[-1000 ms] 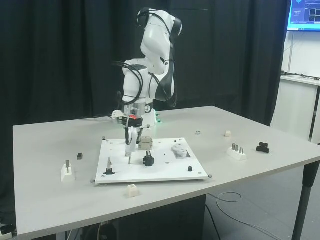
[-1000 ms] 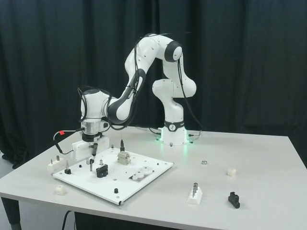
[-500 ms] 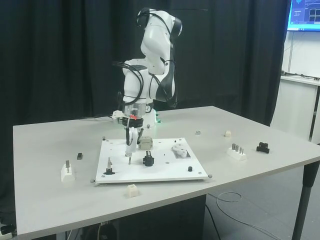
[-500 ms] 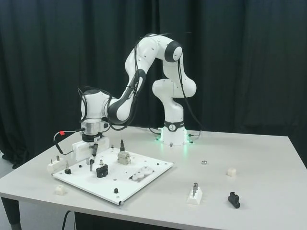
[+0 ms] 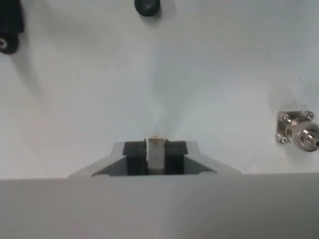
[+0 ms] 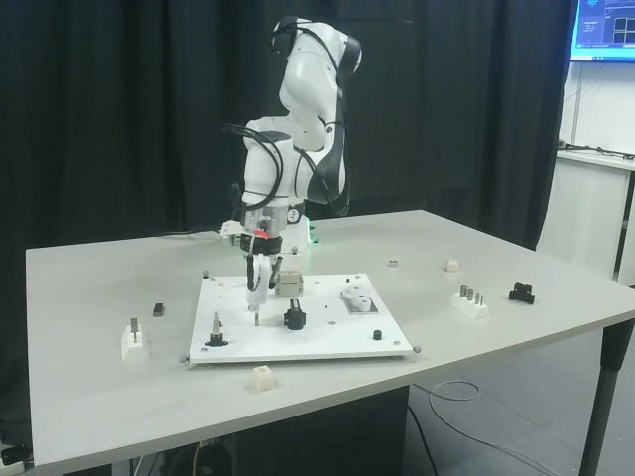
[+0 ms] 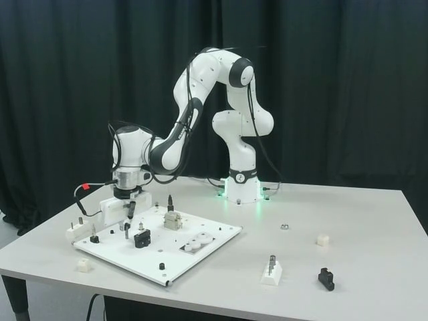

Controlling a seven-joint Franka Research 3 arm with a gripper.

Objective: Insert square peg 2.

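Square peg (image 5: 155, 155): grey, upright, clamped between the black pads (image 5: 133, 157) of the hand (image 6: 257, 281); its lower end sits at the white board (image 7: 200, 257) on the tabletop (image 6: 89, 397).
Step in hand: insertion, judged to be under way; whether the tip has entered its hole cannot be told.
Next move: straight descent, peg kept vertical, release once seated.
Nearby: threaded metal connector (image 5: 298, 133), black knob (image 5: 147, 6).

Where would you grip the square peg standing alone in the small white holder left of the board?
Grip the peg by its exposed upper shaft, coming straight down from above. It stands upright in the white holder, whose block hides its lower end, and two flat opposite faces suit the pincer.
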